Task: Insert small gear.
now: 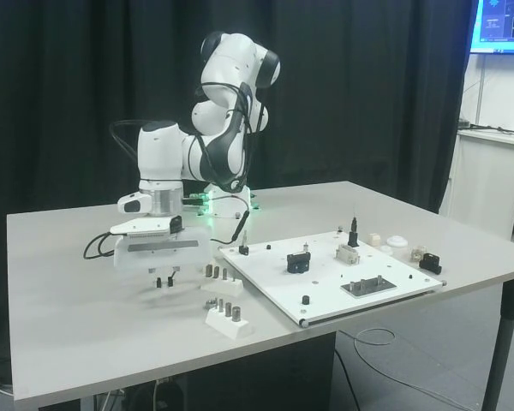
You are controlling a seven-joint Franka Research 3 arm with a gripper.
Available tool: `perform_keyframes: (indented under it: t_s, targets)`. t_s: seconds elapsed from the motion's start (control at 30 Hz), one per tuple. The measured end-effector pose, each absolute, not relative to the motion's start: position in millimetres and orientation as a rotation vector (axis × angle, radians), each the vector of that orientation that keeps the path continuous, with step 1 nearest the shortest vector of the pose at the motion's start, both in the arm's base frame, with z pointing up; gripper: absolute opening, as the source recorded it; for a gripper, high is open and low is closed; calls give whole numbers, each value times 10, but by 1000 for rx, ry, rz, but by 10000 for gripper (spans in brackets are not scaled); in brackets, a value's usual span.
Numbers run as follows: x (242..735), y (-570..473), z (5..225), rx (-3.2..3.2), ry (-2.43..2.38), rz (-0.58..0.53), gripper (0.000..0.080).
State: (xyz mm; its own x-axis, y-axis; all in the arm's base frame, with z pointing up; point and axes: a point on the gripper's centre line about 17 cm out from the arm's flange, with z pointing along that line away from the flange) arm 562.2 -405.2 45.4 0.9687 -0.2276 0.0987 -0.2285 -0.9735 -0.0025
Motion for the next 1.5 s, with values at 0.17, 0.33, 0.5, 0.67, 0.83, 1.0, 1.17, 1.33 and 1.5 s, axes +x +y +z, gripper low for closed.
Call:
perform_keyframes:
  t_s: [0.17,0.33,0.5,0.67,0.83,1.0,1.17,1.33,1.5]
  targets:
    - [5623,-4052,457,3108,-364,155,143]
    - [5624,-4051,458,3108,-369,155,143]
    - [5626,-4048,459,3107,-369,155,143]
    - [5628,-4047,461,3107,-370,156,143]
    - [5631,-4047,464,3107,-370,157,143]
    - [5632,-4047,467,3107,-372,157,143]
    - [5634,-4048,470,3107,-375,158,143]
    - [5636,-4049,474,3106,-383,159,143]
    - [5637,-4050,478,3105,-383,160,143]
